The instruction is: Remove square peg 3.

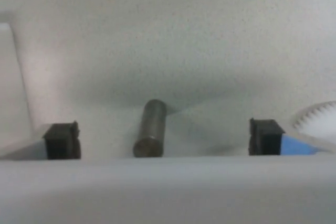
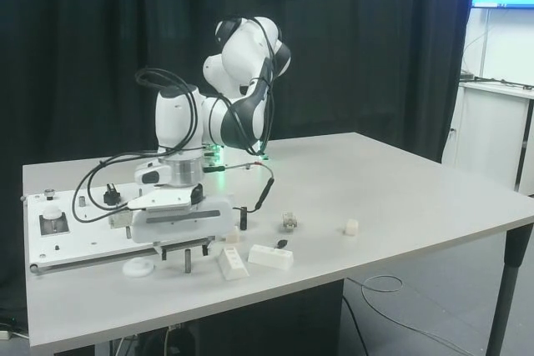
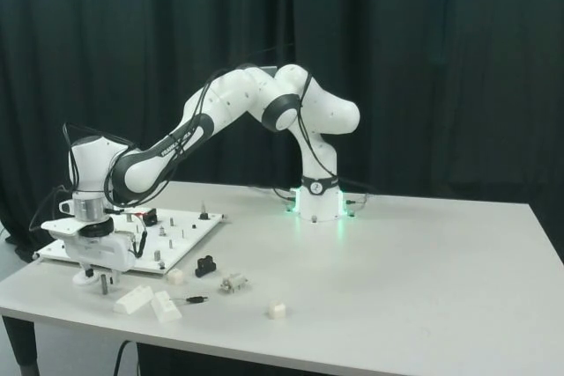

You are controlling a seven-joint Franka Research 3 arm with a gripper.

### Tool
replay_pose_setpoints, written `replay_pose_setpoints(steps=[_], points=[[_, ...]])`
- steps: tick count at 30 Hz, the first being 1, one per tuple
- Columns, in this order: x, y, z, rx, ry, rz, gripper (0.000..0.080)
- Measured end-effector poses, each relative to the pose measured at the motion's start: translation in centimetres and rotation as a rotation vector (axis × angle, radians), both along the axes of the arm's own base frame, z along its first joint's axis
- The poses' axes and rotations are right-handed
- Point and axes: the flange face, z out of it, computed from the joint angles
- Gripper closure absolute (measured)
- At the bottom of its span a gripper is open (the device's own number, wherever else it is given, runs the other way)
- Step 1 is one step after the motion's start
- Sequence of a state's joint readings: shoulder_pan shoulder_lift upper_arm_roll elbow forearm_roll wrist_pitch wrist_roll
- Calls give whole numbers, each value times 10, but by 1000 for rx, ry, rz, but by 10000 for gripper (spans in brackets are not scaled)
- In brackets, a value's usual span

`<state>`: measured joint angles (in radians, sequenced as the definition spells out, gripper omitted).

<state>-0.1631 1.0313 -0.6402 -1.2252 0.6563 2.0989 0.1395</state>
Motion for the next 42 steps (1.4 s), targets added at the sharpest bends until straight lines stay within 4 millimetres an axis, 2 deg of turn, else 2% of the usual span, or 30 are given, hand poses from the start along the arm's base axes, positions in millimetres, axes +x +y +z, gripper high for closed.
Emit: replay_pose_setpoints(steps=[2, 3, 15, 42], points=[[0, -1, 2, -7, 2, -4, 486], [0, -2, 3, -10, 2, -4, 41], [-1, -7, 26, -31, 2, -4, 4], [-7, -4, 74, 10, 24, 44, 3]])
